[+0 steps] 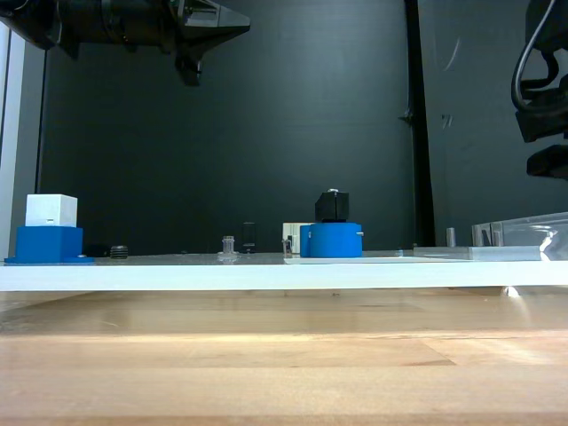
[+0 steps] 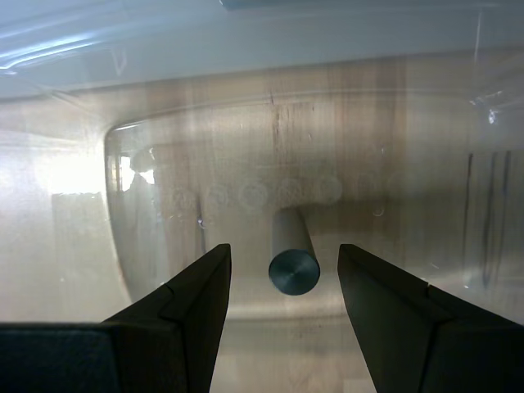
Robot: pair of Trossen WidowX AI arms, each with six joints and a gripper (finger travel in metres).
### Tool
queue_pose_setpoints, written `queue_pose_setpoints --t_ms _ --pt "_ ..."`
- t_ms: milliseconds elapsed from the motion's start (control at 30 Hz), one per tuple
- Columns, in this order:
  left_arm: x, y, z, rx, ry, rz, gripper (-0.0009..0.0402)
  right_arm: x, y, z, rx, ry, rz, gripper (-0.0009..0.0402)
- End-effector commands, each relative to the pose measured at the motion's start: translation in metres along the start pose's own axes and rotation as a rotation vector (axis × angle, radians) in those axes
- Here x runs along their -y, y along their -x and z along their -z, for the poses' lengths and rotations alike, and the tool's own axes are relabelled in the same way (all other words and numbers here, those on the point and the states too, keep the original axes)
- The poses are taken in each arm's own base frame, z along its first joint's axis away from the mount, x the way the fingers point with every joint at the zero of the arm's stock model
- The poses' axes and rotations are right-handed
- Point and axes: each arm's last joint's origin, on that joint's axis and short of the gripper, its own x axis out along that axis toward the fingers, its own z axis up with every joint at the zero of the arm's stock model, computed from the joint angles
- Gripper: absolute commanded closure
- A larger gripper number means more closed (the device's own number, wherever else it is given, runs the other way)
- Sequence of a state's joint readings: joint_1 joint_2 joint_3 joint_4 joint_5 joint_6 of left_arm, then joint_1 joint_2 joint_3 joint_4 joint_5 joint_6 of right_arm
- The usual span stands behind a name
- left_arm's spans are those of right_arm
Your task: Pick the 16mm cylinder and install on the taskboard
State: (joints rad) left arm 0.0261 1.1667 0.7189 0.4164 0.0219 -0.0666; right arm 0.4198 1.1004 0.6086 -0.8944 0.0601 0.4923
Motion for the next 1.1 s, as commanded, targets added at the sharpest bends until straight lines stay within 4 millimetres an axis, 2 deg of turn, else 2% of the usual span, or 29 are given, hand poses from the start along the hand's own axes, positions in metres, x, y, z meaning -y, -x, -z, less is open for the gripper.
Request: queue_pose_setpoints --t_ms 33,367,933,1000,1100 --pt "0.000 0.000 0.000 0.000 0.000 0.000 0.0393 0.000 -0.004 0.000 -0.006 -0.001 0.008 0.0212" --pt "0.000 0.000 0.000 0.000 0.000 0.000 0.0393 0.001 -0.004 0.000 0.008 -0.001 0.026 0.0221" --pt "0.000 0.000 0.000 0.000 0.000 0.000 0.0393 0.000 -0.002 -0.001 0.010 0.000 0.012 0.0386" --pt "0.000 0.000 0.000 0.000 0.000 0.000 0.0393 -0.001 0.001 -0.002 0.012 0.000 0.011 0.0395" --pt "0.000 0.000 0.000 0.000 0.000 0.000 0.0393 -0.002 0.008 -0.006 0.016 -0.006 0.009 0.0388"
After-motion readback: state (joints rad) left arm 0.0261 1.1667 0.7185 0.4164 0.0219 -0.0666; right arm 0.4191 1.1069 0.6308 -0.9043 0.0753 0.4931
